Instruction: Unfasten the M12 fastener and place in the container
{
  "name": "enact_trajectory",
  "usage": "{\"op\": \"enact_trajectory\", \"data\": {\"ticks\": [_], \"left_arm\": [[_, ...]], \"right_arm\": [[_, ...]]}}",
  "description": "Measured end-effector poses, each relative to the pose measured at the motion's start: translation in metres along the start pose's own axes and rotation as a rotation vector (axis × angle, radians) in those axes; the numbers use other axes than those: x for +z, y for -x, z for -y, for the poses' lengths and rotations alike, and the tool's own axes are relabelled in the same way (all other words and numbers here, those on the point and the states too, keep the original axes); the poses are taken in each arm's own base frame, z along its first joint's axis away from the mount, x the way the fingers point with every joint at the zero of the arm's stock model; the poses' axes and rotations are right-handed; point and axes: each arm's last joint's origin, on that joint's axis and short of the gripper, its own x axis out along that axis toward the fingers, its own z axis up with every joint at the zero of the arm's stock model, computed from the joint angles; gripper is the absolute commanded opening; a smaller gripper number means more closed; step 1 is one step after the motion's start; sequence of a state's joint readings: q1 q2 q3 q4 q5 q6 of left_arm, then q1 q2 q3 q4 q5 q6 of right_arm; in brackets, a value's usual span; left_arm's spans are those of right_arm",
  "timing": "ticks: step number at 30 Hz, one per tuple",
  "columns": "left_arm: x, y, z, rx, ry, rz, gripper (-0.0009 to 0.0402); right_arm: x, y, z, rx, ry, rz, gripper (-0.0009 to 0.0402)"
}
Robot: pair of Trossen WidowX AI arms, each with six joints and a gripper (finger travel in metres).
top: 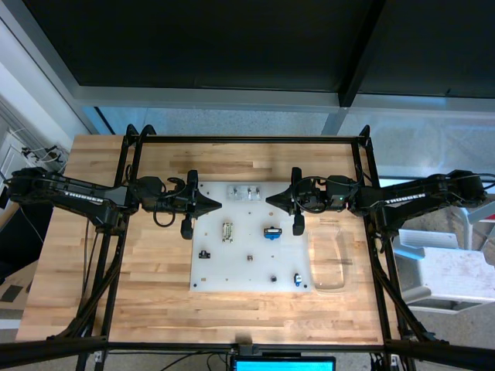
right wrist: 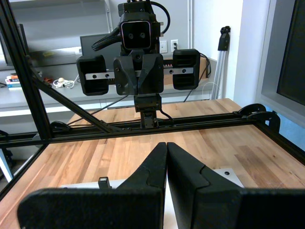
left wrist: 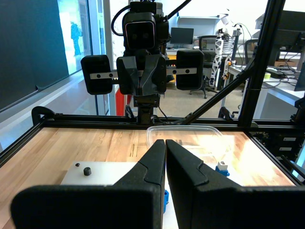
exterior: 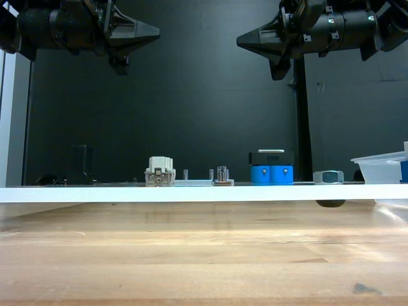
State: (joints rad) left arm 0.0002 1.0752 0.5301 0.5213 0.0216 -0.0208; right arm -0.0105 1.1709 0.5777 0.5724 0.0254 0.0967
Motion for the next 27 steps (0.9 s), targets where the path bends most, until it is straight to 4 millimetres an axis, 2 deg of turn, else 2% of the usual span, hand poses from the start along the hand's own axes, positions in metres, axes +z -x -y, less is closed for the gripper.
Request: {"op": "enact_trajectory", "data": {"ticks": [5,17,27], "left_arm": [[0.000,0.000,0.000,0.000,0.000,0.000,0.0000],[0.000,0.000,0.000,0.000,0.000,0.000,0.0000],[0.000,0.000,0.000,0.000,0.000,0.000,0.0000]], "right_arm": [[0.006,0.000,-0.001,0.006,0.049,0.057,0.0000],[0.006,-0.001,-0.004,0.018,0.033,0.038,0.0000],[0.028,-0.012,-0.035,0.079,-0.022,-0.263,0.0000]]}}
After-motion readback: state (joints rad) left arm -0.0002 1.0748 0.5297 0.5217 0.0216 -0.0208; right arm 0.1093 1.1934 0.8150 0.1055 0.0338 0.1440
